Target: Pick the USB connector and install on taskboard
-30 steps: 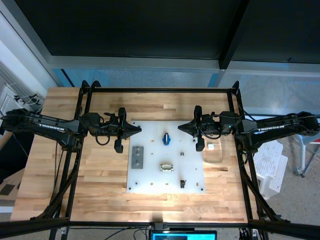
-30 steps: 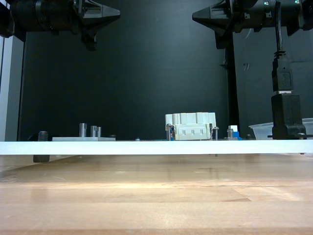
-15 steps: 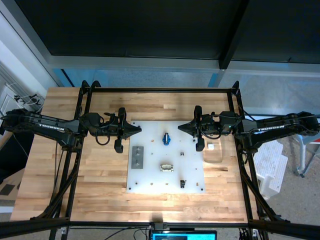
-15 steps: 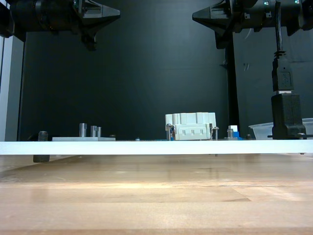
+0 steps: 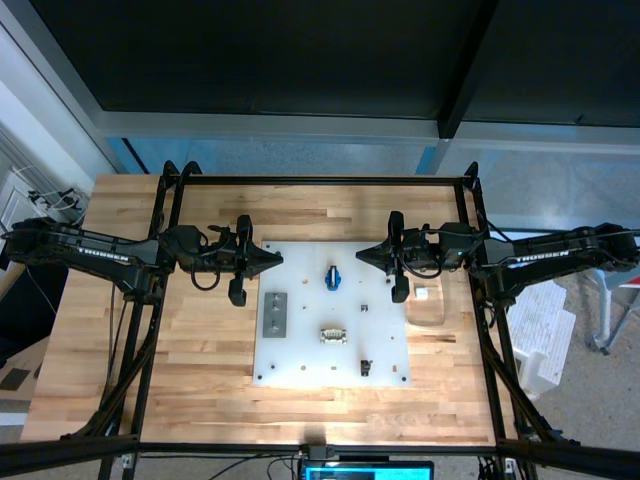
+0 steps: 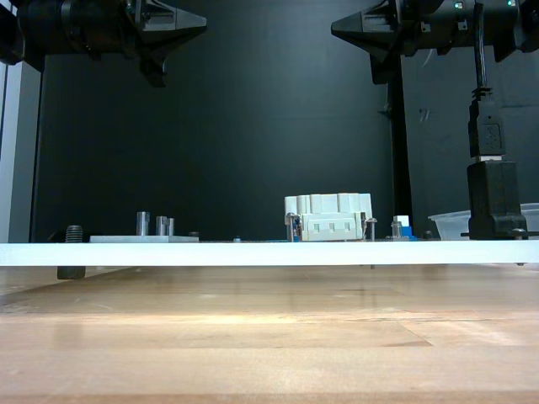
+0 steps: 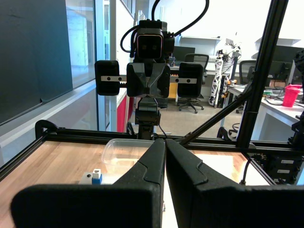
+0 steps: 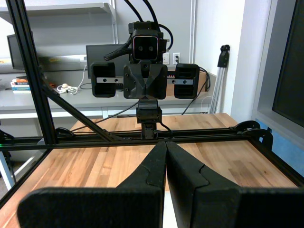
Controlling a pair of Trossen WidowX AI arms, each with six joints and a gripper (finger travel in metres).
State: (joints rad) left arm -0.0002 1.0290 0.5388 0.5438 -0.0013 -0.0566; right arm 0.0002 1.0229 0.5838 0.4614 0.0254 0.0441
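Observation:
The taskboard (image 5: 300,355) is a white square plate in the middle of the wooden table, carrying a grey block (image 5: 273,313), a blue knob (image 5: 333,277) and a silver connector (image 5: 333,335). The USB connector (image 5: 366,367) is a small black plug standing upright near the board's front right; in the low view the USB connector (image 6: 492,198) rises from the board edge with its cable going up. My left gripper (image 5: 277,259) hovers shut above the board's far left corner. My right gripper (image 5: 361,253) hovers shut above its far right part. Both are high above the board, and neither holds anything (image 7: 165,141) (image 8: 166,142).
A clear plastic tray (image 5: 432,310) and a small white block (image 5: 422,293) lie on the wood just right of the board. A black frame (image 5: 318,181) runs around the table. A screen (image 5: 365,468) sits at the near edge.

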